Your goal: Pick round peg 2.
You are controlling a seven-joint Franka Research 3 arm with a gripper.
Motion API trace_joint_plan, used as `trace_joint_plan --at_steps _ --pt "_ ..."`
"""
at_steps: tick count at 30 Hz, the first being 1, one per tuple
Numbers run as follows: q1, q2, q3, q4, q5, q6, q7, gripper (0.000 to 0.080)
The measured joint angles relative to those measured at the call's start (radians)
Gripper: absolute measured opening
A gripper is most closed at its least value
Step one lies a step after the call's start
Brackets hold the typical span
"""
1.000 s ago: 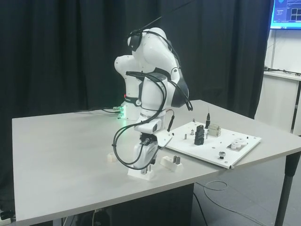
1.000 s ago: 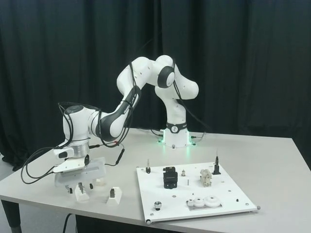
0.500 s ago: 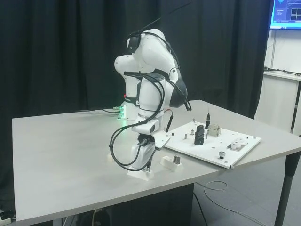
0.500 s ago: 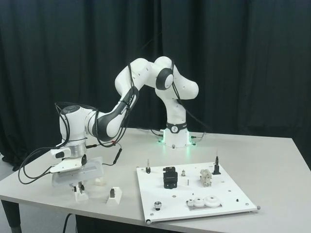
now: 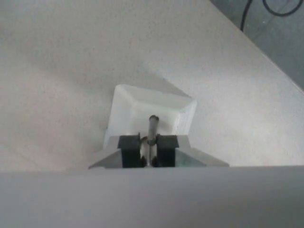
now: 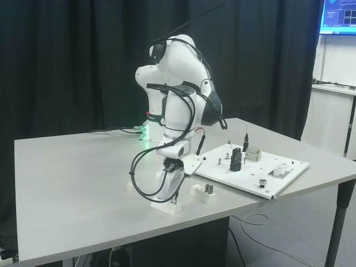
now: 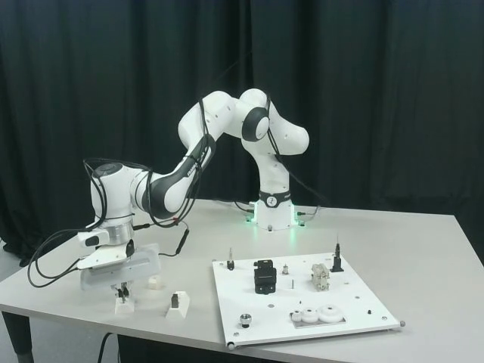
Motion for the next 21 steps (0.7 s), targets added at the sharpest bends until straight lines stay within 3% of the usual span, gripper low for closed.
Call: trace_joint_plan --at_steps 9,21 --pt "0.000 0.000 -0.006 0.034 0.000 -0.054 0.003 0.0068" --pt "0.000 0.000 -0.016 0.105 0.000 -0.168 0.037 0.0066"
